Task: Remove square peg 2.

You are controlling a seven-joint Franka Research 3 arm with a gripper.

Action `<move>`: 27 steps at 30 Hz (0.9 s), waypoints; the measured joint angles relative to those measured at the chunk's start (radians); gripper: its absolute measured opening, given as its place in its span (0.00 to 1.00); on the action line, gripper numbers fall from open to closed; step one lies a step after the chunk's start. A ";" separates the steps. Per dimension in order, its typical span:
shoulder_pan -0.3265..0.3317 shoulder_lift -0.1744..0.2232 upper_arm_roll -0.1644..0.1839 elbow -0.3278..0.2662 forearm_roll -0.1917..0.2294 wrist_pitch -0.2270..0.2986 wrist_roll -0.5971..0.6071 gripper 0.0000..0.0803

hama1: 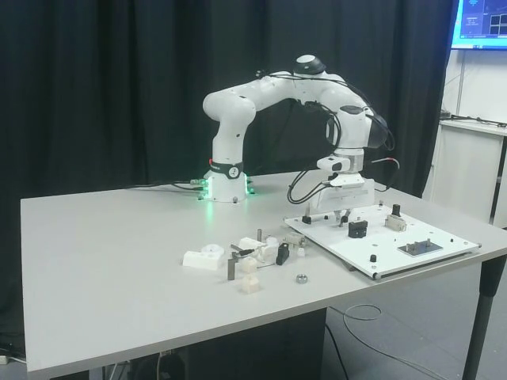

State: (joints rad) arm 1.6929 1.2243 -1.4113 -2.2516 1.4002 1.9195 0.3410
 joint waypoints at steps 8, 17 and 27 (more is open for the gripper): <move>0.017 -0.004 -0.026 -0.011 -0.008 -0.006 0.005 0.09; 0.043 -0.006 -0.075 -0.023 -0.024 -0.026 0.013 0.09; 0.058 -0.006 -0.110 -0.024 -0.054 -0.048 0.030 0.09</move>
